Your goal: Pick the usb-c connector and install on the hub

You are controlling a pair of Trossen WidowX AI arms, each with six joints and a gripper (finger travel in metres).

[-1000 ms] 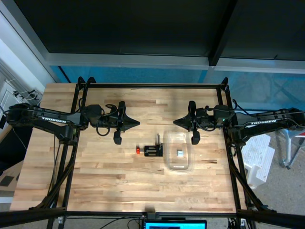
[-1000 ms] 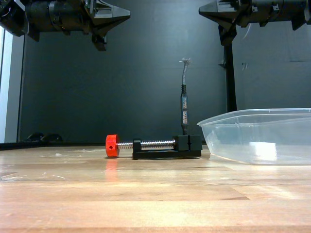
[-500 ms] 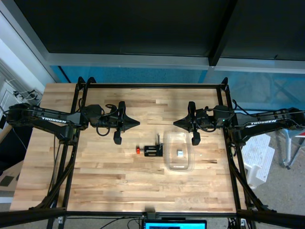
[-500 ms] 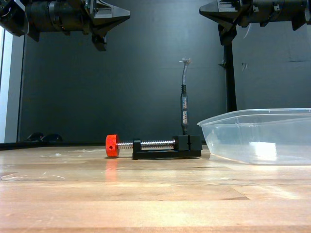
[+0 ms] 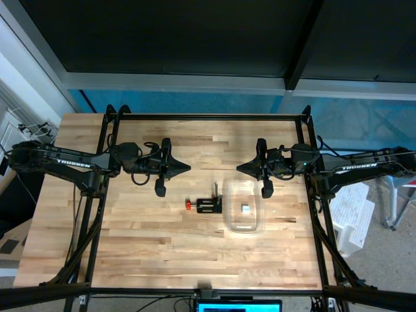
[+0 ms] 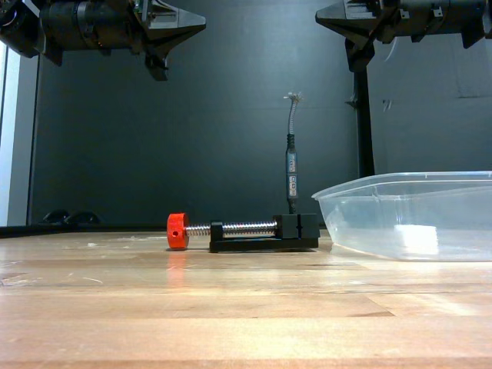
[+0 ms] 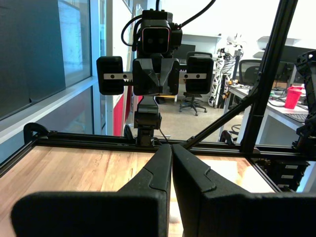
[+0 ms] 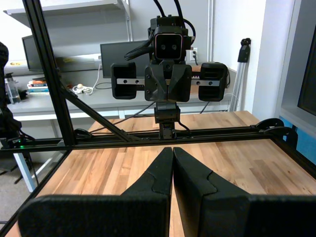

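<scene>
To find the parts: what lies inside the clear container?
One small pale piece, uncovered, kind unclear, in the container. Left tool and right tool, shut, hover high up.

Open air between left gripper (image 5: 188,168), right gripper (image 5: 239,167) and upright cable (image 6: 291,157), clamp (image 6: 261,235), tub (image 6: 369,219) below

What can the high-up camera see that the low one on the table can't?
Only the high view sees all of the wooden table and looks down into the clear tub, where a small pale part lies free. Only the low view shows the cable standing straight up out of the clamp, and the tools hanging high above the table. Both show the clamp with its red knob, the tub, and the left tool and right tool, shut, empty, pointing at each other.
</scene>
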